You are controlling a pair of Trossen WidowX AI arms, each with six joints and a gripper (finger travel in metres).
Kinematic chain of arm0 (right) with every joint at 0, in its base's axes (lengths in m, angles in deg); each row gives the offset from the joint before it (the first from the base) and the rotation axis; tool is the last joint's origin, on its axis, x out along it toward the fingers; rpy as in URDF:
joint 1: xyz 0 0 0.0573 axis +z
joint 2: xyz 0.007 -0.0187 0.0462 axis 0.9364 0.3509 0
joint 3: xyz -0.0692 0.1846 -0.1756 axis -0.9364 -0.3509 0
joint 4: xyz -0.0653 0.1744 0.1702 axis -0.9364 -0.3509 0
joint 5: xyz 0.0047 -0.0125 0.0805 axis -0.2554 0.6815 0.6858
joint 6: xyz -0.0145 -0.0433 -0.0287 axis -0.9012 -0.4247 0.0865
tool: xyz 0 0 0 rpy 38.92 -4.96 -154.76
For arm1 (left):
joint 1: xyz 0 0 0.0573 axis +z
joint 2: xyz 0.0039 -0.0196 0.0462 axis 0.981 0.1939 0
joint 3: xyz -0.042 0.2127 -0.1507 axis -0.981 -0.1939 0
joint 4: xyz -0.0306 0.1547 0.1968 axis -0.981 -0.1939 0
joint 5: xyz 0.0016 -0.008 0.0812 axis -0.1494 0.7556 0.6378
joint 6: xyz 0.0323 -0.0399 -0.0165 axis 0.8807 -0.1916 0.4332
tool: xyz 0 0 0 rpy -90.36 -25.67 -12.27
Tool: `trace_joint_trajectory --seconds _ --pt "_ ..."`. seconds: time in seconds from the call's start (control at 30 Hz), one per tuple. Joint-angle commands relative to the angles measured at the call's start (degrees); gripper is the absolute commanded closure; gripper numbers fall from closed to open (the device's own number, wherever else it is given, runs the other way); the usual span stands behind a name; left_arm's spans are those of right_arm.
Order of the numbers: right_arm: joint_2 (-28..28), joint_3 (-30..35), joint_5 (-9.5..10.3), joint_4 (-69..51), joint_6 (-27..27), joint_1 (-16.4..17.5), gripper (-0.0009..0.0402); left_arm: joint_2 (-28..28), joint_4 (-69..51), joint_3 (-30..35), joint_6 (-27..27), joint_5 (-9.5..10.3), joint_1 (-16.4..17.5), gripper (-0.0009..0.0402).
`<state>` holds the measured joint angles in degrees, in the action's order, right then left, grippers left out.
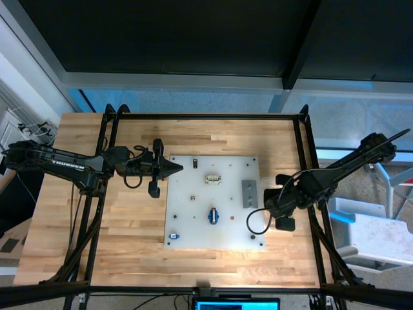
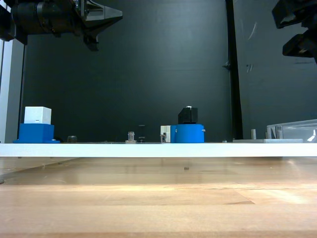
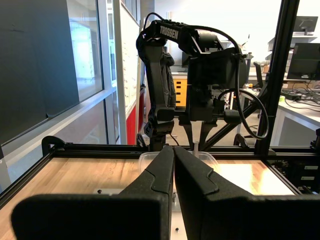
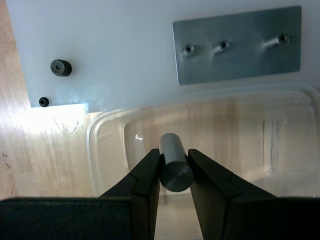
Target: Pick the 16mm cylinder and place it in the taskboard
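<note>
while right hand (image 4: 173, 156) pinches cylinder (image 4: 176, 172) above tray (image 4: 106, 131), left hand (image 3: 173, 150) closed over taskboard (image 1: 193, 219) edge

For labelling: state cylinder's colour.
Dark grey, right wrist view; right gripper holds cylinder over tray, left gripper near taskboard.

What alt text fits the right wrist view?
The right gripper clamps a grey metal cylinder above the clear plastic tray, the white taskboard with its grey block beyond. The left gripper, unseen here, hangs shut by the board's left edge.
</note>
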<state>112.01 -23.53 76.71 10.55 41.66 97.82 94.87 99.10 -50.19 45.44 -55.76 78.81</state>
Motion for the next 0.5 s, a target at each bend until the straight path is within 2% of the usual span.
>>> trace_joint_trajectory --seconds 0.03,0.5 --pt "1.6 1.3 0.02 0.7 -1.2 -1.1 0.0350 0.0 0.0 0.0 0.0 -0.02 0.0 0.0393" --pt "9.8 6.6 0.61 4.2 -4.5 -3.9 0.0350 0.0 0.0 0.0 0.0 -0.02 0.0 0.0393"
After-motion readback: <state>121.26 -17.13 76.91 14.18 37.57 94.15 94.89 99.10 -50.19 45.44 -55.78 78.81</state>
